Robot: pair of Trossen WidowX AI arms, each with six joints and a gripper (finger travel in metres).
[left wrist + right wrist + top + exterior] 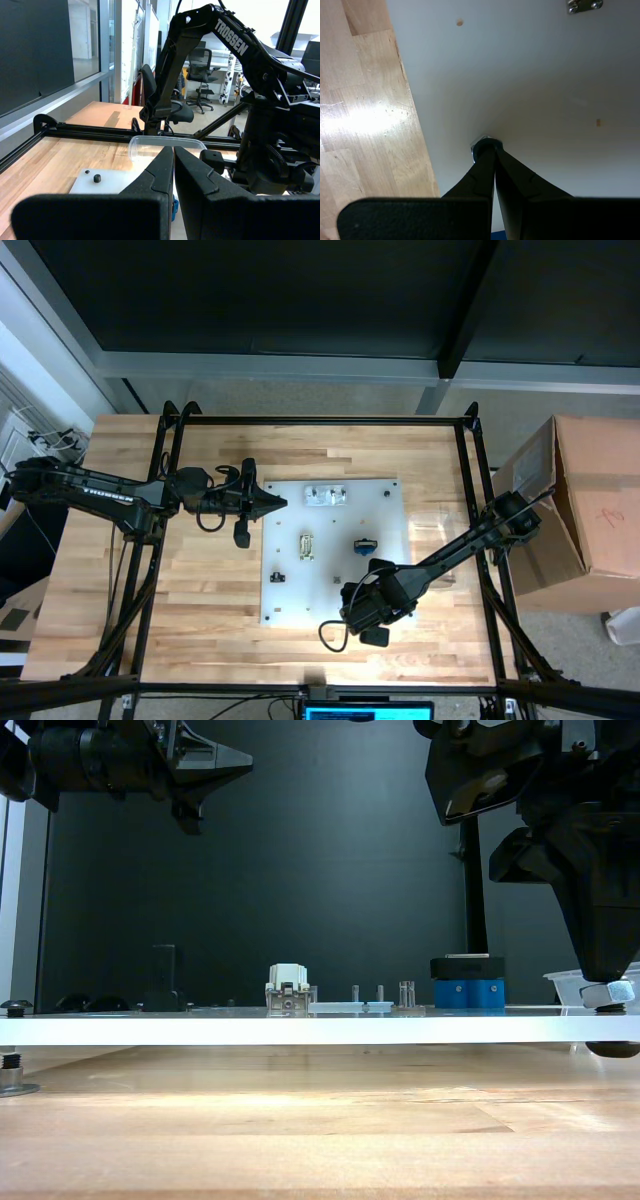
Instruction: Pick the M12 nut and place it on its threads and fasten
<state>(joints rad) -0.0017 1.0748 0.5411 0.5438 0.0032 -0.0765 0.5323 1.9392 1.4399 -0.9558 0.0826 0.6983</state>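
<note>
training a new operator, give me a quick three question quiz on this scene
1. True or false: the left hand holds the nut.
2. Where over the board is the right hand? A) raised high at the far left B) low at the near right edge C) raised at the middle
3. Fill in: the nut, gripped by the right hand, sits on its ____.
Key: 1 false; 2 B; 3 stud.

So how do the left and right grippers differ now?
The left gripper hangs high over the left edge of the board; the right gripper is down at its near edge. The left holds nothing; the right is shut on the M12 nut. Both are shut.
</note>
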